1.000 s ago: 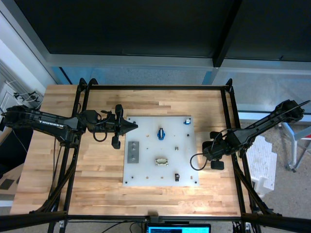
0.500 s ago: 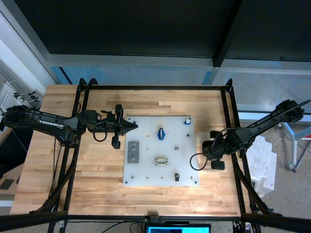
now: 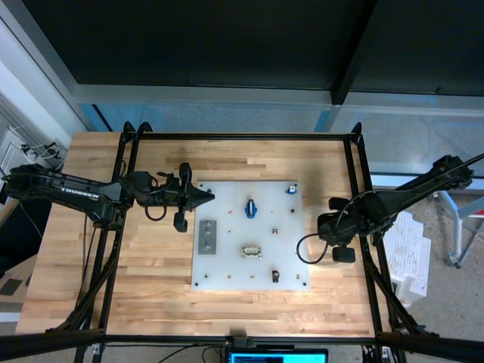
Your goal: Pick the 16mm bar and install on taskboard
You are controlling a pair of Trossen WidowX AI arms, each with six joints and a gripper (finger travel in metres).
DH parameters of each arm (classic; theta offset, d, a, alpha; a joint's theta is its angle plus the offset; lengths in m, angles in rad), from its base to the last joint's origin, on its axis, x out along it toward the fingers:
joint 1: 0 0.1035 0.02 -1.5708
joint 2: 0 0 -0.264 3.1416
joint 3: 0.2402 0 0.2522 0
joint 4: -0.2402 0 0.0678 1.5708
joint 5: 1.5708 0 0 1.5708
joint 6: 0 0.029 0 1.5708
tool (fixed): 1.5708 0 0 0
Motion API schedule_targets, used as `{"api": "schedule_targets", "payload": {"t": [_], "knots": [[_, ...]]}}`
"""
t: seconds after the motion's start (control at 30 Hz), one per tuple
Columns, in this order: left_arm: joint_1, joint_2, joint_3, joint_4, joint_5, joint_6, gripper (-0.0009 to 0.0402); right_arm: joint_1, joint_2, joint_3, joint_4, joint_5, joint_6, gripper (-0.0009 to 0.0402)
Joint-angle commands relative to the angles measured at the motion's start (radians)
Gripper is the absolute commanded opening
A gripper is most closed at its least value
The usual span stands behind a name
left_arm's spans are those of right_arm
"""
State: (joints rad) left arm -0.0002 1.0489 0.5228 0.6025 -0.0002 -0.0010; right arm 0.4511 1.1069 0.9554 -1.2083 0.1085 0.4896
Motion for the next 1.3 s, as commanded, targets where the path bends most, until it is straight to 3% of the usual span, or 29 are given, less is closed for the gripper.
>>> {"api": "schedule_targets", "payload": {"t": [0.03, 0.27, 0.5, 1.17, 1.3], "knots": [[0.0, 0.0, 0.0, 0.0, 0.0, 0.0, 0.0, 0.0, 0.0, 0.027, -0.013, 0.001, 0.0, 0.0], [0.0, 0.0, 0.0, 0.0, 0.0, 0.0, 0.0, 0.0, 0.0, 0.029, -0.014, 0.0, -0.006, 0.0], [0.0, 0.0, 0.0, 0.0, 0.0, 0.0, 0.0, 0.001, 0.023, 0.037, -0.003, 0.0, -0.074, 0.0], [0.0, 0.0, 0.0, 0.0, 0.0, 0.0, 0.0, 0.01, 0.277, 0.244, 0.017, -0.008, -0.61, 0.0], [0.0, 0.0, 0.0, 0.0, 0.0, 0.0, 0.0, 0.012, 0.313, 0.269, 0.041, -0.089, -0.719, 0.0]]}}
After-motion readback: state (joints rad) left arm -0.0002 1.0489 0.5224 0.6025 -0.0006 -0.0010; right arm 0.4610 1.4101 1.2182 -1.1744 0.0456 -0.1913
